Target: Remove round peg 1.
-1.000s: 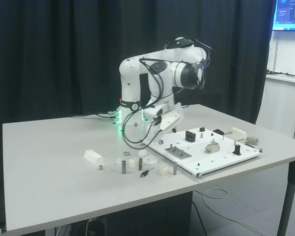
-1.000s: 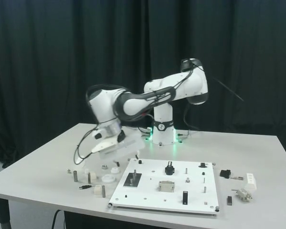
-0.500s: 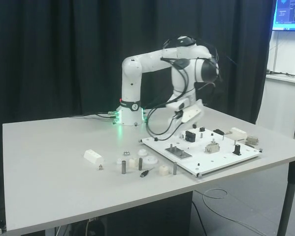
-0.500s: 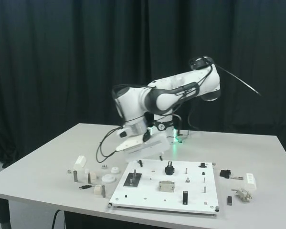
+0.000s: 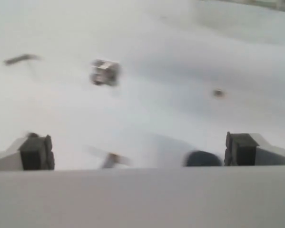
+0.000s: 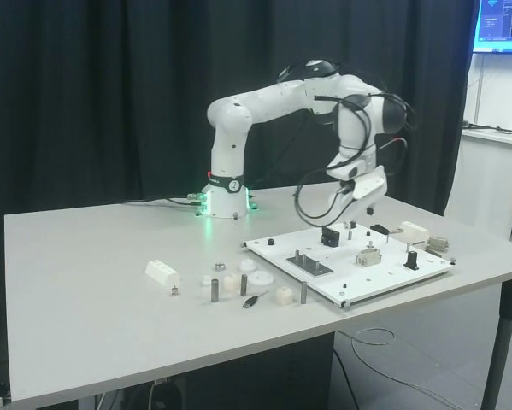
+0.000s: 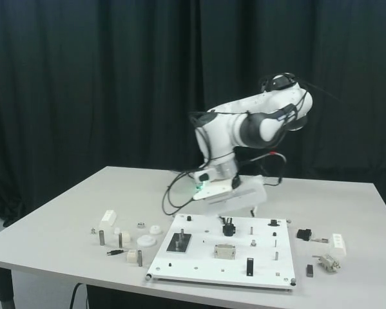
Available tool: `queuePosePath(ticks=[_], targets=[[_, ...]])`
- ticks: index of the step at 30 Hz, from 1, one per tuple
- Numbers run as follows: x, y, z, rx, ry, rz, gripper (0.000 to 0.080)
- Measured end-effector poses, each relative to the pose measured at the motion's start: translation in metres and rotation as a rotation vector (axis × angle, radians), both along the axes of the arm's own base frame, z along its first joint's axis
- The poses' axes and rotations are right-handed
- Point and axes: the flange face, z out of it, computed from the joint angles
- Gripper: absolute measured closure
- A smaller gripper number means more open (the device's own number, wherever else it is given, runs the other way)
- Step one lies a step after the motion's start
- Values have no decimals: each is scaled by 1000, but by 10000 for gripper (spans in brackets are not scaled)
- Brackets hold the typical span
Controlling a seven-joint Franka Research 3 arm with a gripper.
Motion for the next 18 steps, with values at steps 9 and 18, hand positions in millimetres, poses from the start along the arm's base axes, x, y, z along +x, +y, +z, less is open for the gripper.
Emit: queuePosePath(ticks=[9,18], targets=[[-11,61,-5,-66,-46,32,3],[-21,101,-17,-147,-106,97,3]])
